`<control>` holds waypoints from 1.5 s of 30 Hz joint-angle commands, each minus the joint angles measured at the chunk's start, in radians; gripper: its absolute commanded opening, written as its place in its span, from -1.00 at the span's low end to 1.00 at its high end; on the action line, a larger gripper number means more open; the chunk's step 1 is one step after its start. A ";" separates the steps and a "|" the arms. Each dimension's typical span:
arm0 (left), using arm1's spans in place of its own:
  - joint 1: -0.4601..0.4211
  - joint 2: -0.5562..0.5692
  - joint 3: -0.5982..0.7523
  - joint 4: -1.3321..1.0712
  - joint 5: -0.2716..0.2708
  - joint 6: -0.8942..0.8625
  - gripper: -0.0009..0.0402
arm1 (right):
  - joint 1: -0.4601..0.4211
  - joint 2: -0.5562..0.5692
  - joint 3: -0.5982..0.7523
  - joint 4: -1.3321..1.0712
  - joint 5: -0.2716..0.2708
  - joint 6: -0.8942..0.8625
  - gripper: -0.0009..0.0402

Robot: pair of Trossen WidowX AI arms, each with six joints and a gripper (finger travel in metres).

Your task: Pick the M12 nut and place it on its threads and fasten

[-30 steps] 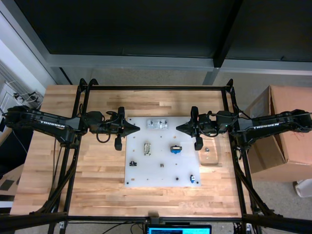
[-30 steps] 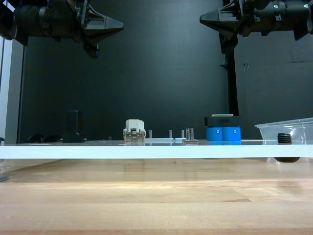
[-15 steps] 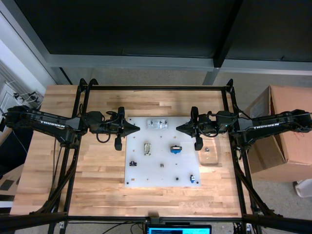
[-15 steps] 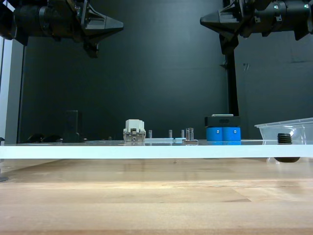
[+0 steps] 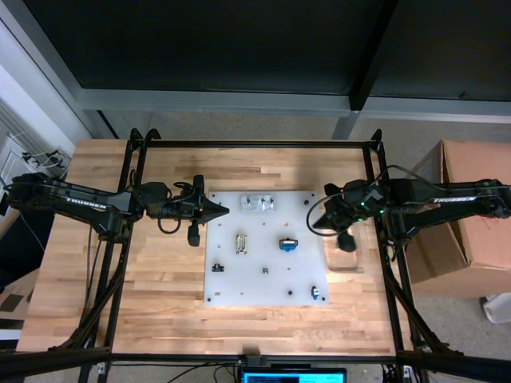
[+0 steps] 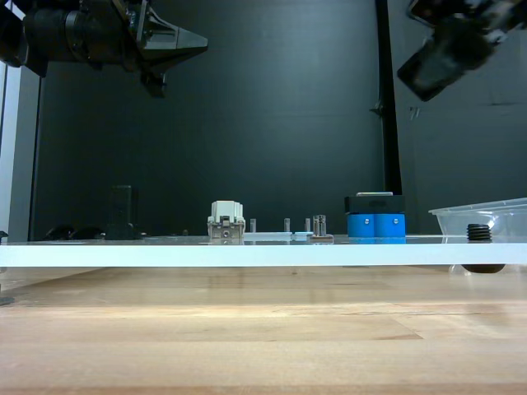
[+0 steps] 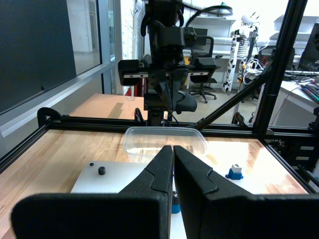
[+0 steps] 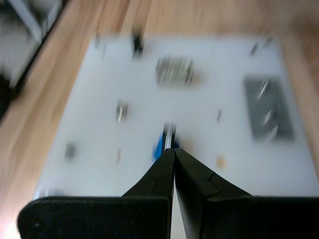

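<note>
**CHANGE.** Right tool (image 8: 174,152): half a second ago it was level and high over the far right of the board (image 5: 239,279), pointing inward. It is now drawn back toward the tray (image 5: 343,266) and tipped nose-down over the board. Its fingers are together with nothing between them. Left tool (image 5: 224,211): unmoved, level and high over the board's left edge, fingers together, empty.

**MEANING.** Judged to be the start of the reach for the nut. Nothing is picked, placed or fastened yet.

**NUT.** Earlier high views show it lying free in the tray. The right arm now covers that spot, so the nut cannot be seen at present. It is in neither tool.

**STUD** (image 6: 478,233). Ribs bare, no nut on it.

**CONTAINERS.** One clear tray, on the table (image 5: 160,319) just beside the board's right edge. The visible part shows no contents, and the arm hides the rest. In the low view the stud stands in front of the tray, not inside it.
</note>
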 commanded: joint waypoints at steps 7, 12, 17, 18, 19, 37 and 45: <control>0.000 0.000 0.000 0.000 0.000 0.000 -0.96 | 0.000 0.024 0.138 -0.428 -0.006 -0.428 -0.96; 0.000 0.000 0.000 0.000 0.000 0.000 -0.96 | 0.000 0.054 0.139 -0.560 -0.006 -0.546 -0.96; 0.000 0.000 0.000 0.000 0.000 0.000 -0.96 | 0.002 0.109 0.138 -0.674 -0.006 -0.649 -0.96; 0.000 0.000 0.000 0.000 0.000 0.000 -0.96 | 0.002 0.121 0.138 -0.684 -0.004 -0.658 -0.95; 0.000 0.000 0.000 0.000 0.000 0.000 -0.96 | 0.002 0.133 0.138 -0.690 -0.003 -0.678 -0.95; 0.000 0.000 0.000 0.000 0.000 0.000 -0.96 | 0.120 0.233 0.014 -0.516 0.100 -1.251 -0.27; 0.000 0.000 0.000 0.000 0.000 0.000 -0.96 | 0.182 0.272 -0.057 -0.441 0.156 -1.498 -0.13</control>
